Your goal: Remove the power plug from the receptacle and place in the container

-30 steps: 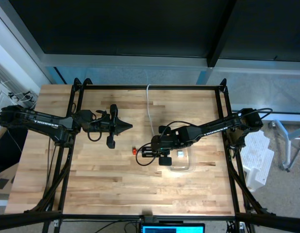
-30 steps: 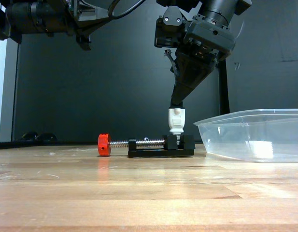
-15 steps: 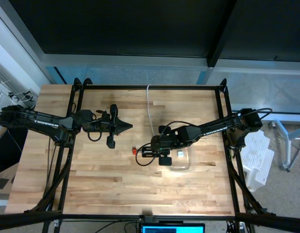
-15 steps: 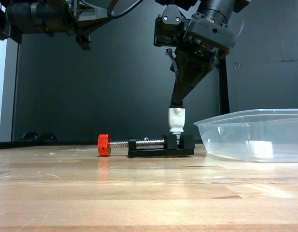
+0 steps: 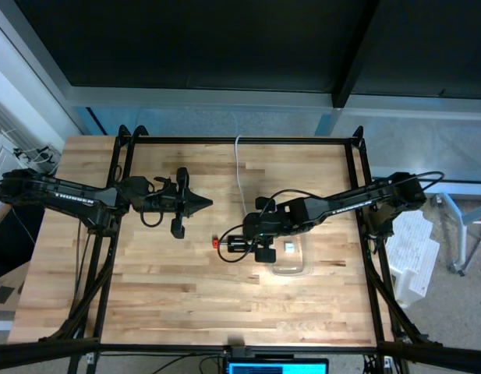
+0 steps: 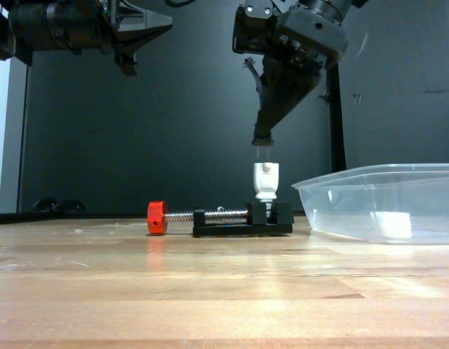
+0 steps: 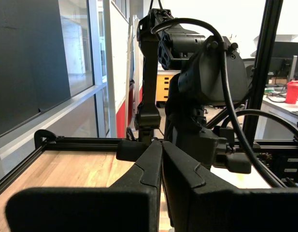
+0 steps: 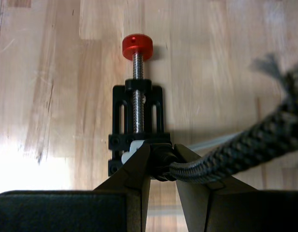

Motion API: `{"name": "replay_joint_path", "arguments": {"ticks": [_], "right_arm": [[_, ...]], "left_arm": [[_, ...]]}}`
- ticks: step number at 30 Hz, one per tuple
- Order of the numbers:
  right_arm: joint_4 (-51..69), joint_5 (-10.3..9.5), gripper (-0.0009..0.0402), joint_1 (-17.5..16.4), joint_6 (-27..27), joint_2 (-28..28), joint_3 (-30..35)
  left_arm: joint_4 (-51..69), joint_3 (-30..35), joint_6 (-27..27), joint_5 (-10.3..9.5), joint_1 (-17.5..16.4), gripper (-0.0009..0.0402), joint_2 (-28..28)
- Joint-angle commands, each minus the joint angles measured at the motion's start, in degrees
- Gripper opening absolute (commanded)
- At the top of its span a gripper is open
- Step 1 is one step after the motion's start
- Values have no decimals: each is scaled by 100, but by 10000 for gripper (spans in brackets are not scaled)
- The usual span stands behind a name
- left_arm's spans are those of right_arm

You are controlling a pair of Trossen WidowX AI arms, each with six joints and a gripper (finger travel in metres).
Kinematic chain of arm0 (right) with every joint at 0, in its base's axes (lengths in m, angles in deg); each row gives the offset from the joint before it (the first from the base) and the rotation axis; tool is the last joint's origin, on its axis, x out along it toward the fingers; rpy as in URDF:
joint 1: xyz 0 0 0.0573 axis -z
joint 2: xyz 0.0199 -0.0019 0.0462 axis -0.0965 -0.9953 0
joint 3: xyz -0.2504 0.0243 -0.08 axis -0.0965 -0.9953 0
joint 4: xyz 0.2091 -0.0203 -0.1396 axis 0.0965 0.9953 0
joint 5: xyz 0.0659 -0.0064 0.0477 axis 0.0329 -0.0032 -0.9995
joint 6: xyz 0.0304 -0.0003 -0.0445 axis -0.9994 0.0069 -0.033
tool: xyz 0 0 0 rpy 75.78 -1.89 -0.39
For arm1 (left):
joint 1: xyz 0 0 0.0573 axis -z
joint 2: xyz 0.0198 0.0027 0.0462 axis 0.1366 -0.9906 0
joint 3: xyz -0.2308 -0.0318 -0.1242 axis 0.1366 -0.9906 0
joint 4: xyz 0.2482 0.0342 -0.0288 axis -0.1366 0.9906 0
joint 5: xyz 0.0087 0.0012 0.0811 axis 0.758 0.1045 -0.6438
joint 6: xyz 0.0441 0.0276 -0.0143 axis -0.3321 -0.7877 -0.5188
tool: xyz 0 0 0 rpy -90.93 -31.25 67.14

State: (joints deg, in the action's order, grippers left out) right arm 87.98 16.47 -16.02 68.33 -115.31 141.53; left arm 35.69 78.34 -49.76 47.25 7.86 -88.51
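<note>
Two arms show from above: the left gripper hangs over the board's left half exactly as it did a second ago, well apart from everything, while the right gripper sits over the inner end of the receptacle, a touch farther from the table edge than before. Just beside it on the right lies the container, and the white cord runs away toward the far edge. From table height we see the real change. Half a second ago the right fingertips touched the top of the white socket; now they have risen and a clear gap has opened, with the metal prongs of the plug hanging free just above the socket. The fixture, its red knob and the container have not moved. Up at the left, the left gripper remains high and parked. Its own camera shows its fingers pressed together on nothing, looking across at the right arm. Looking down the right gripper, we find both fingers clamped on the black plug, its braided tail leading off to one side, with the receptacle directly beneath and the red knob at its far end.
</note>
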Motion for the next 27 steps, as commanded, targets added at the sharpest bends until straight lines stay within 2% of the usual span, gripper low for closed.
{"name": "replay_joint_path", "arguments": {"ticks": [1,15,27], "right_arm": [[55,-37,0,-4,-28,63,-7],[313,-39,0,-94,-118,673,-330],[431,-35,0,-216,-114,1491,-1392]], "left_arm": [[0,0,-2,2,0,0,-2],[2,0,-2,2,-2,0,-13],[0,0,-2,2,-2,0,-31]]}}
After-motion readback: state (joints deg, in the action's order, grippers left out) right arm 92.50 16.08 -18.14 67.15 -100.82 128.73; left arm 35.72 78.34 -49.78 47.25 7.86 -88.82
